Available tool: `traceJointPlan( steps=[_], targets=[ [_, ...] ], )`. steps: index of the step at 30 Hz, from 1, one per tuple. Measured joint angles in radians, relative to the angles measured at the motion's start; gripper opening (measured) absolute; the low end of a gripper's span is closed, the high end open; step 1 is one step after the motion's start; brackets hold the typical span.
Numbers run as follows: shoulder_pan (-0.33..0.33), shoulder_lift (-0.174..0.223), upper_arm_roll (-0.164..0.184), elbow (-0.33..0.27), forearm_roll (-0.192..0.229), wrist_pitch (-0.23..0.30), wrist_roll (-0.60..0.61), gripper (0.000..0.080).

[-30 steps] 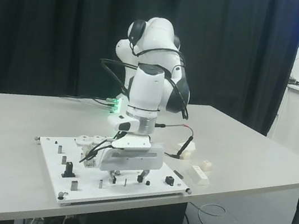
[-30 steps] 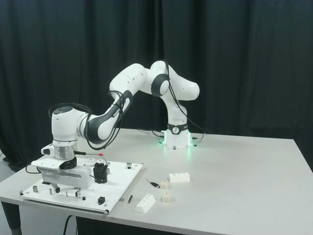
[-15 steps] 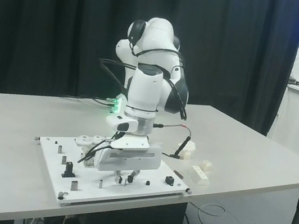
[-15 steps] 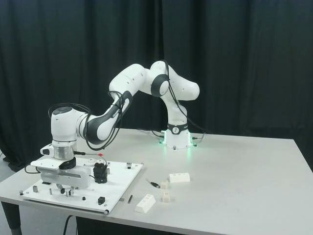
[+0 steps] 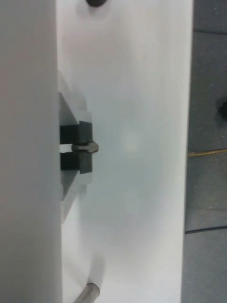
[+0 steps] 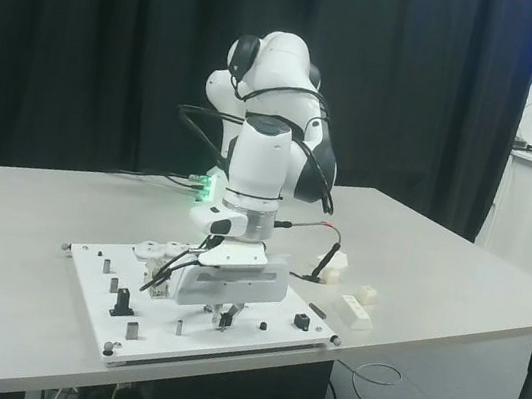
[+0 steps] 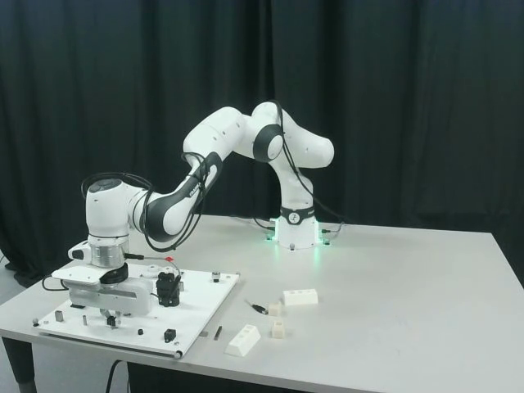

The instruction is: Remove round peg 1.

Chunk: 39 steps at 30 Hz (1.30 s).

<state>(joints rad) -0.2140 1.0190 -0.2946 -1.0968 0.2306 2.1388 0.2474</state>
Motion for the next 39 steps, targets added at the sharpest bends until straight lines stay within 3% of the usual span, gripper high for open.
traceJointPlan(
  steps=[14,33,39],
  targets=[
    [0.0,0.0,-0.005,0.018,0.0,-0.026,0.003,0.0033],
    [0.0,0.0,-0.044,0.132,-0.001,-0.181,0.018,0.0031],
    [0.0,-0.001,-0.048,0.149,-0.001,-0.199,0.019,0.0031]
  ],
)
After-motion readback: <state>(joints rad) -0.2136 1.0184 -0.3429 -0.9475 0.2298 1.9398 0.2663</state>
